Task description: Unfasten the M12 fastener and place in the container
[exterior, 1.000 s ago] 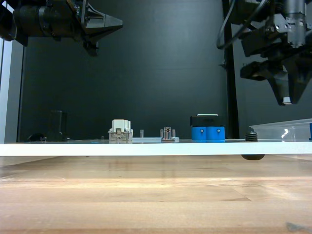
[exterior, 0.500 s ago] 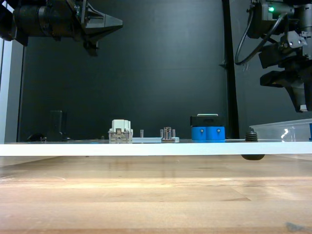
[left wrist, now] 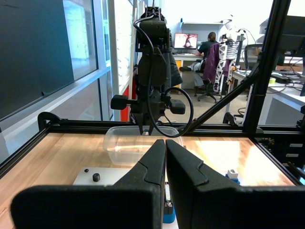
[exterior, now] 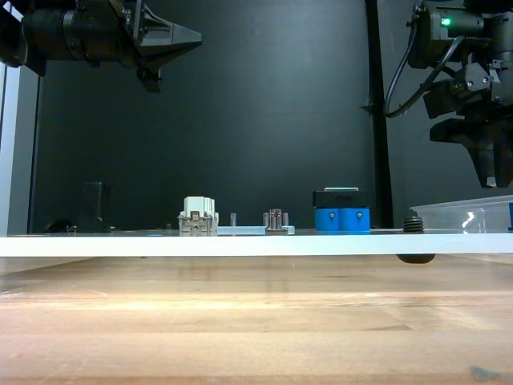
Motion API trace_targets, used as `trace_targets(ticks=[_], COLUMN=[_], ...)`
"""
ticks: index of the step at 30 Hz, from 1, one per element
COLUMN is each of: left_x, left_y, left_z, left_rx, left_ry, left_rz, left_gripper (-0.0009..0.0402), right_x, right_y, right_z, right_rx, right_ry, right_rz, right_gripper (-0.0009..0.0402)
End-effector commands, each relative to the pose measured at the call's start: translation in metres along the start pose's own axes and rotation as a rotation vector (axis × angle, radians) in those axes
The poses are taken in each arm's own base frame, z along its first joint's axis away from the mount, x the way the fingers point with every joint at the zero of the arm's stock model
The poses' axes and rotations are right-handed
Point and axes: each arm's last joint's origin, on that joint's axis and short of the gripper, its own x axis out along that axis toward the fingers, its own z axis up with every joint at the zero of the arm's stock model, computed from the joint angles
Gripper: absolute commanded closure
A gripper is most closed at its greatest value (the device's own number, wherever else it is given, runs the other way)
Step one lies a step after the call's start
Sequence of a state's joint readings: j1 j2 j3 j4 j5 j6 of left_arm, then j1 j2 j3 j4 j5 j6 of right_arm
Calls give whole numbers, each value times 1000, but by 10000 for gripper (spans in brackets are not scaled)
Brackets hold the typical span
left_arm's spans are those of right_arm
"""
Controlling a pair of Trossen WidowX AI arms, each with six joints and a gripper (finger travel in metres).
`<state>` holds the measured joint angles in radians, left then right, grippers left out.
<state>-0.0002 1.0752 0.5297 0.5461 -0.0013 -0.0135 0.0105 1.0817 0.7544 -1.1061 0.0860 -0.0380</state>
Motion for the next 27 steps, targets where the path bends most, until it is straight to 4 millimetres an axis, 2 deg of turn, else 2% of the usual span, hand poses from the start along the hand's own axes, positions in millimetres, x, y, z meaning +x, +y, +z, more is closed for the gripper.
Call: trace_targets(ticks=[1, 10, 14, 20, 27], left_x=[0, 0, 0, 0, 0], left_y=[0, 0, 0, 0, 0], left_z=[0, 0, 0, 0, 0], left_rx=[0, 0, 0, 0, 0], left_ry=[-1, -1, -1, -1, -1], left_rz=[0, 0, 0, 0, 0], left_gripper=[393, 393, 393, 393, 393], right_x=[0, 0, 0, 0, 0], right_y=[0, 0, 0, 0, 0], right_z=[0, 0, 0, 0, 0], right_rx=[3, 4, 4, 3, 3], right_ry=[-1, -1, -1, 0, -1], right_rz=[0, 0, 0, 0, 0], right_gripper=[350, 261, 233, 215, 218])
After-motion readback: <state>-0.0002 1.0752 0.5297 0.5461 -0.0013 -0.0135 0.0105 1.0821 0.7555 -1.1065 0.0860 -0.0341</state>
